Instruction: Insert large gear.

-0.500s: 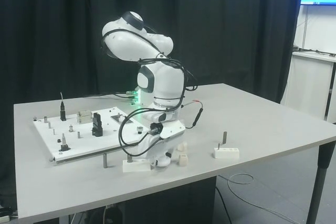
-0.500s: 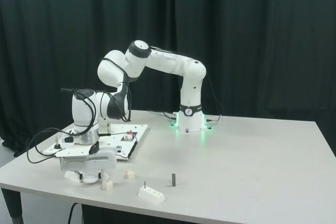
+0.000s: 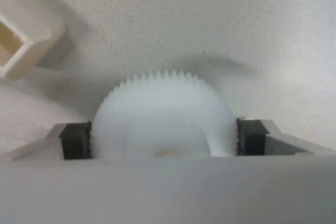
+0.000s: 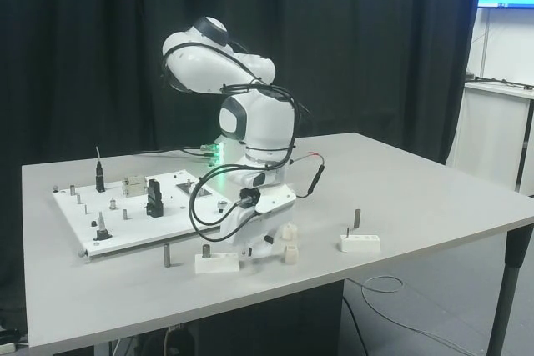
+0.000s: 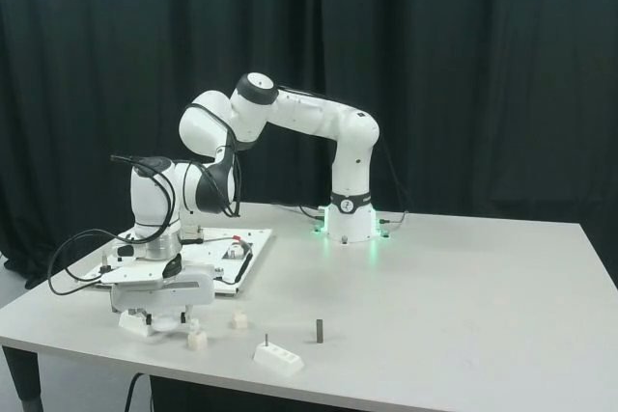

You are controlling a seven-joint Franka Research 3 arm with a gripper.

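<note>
End effector (image 3: pixel 164 140) pads clamp large gear (image 3: pixel 164 116), bore hidden.

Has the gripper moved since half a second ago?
Yes. The gripper, shut on the large gear, has risen off the table, judged against the white block beside it.

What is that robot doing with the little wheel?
The white robot arm has its hand shut on a big white gear, the wheel with teeth round its edge. The black fingers press on both sides of it. The hand hangs just above the grey table, near the front edge, next to the white board with pegs. The gear is not on the board yet.
</note>
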